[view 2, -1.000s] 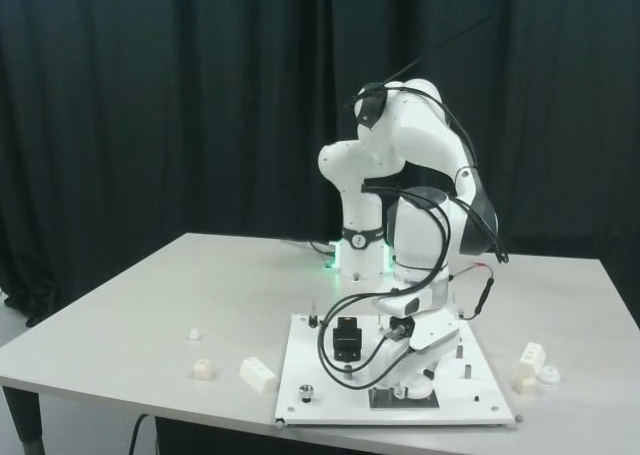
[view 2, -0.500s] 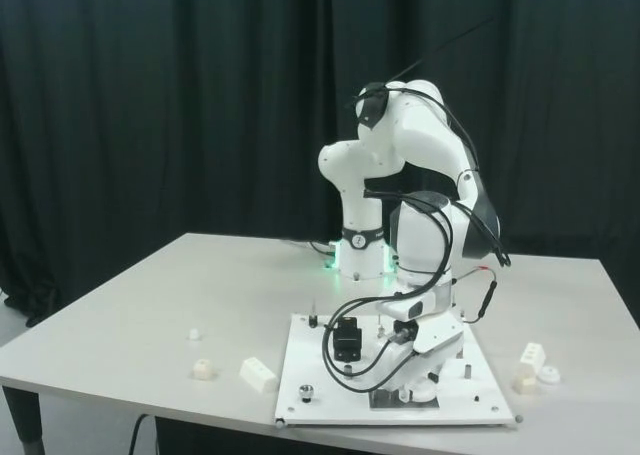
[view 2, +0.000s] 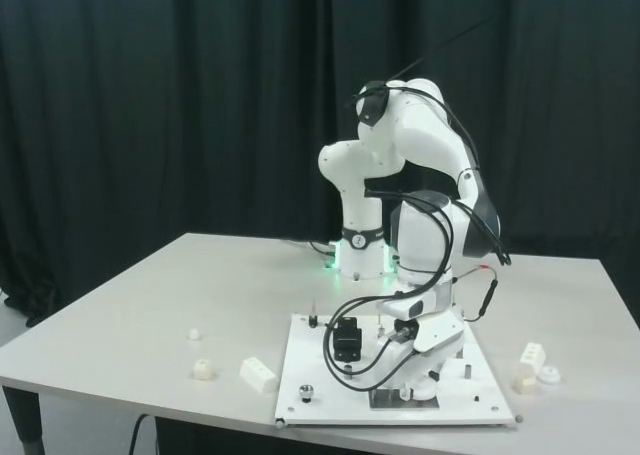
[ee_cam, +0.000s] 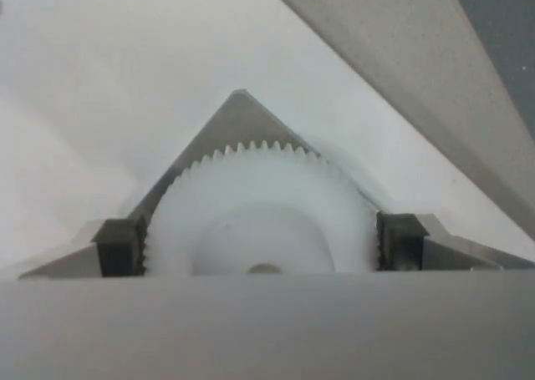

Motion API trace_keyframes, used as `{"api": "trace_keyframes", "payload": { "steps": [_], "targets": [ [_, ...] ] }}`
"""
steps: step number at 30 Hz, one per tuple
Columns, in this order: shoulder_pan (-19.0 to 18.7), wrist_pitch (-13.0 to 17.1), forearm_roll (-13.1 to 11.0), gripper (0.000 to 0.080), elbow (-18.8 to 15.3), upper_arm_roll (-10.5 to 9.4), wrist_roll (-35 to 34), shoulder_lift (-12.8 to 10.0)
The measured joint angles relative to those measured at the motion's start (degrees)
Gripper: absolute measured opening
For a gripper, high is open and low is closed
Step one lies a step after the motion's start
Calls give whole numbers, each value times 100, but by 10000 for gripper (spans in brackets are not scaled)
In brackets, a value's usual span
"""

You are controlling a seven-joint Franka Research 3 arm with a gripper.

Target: Insert large gear.

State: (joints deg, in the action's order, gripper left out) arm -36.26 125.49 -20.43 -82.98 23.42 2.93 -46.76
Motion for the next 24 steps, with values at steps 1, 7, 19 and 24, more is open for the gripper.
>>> {"api": "trace_keyframes", "payload": {
  "steps": [1, 7, 19, 24],
  "targets": [
    [-3, 0, 0, 596, -4, 0, -1, 2],
    [-33, 3, 0, 596, -61, 0, -10, 29],
    [-62, 145, 0, 596, -173, 0, -31, 73],
    [-68, 188, 1, 596, -208, 0, -31, 90]
  ]
}}
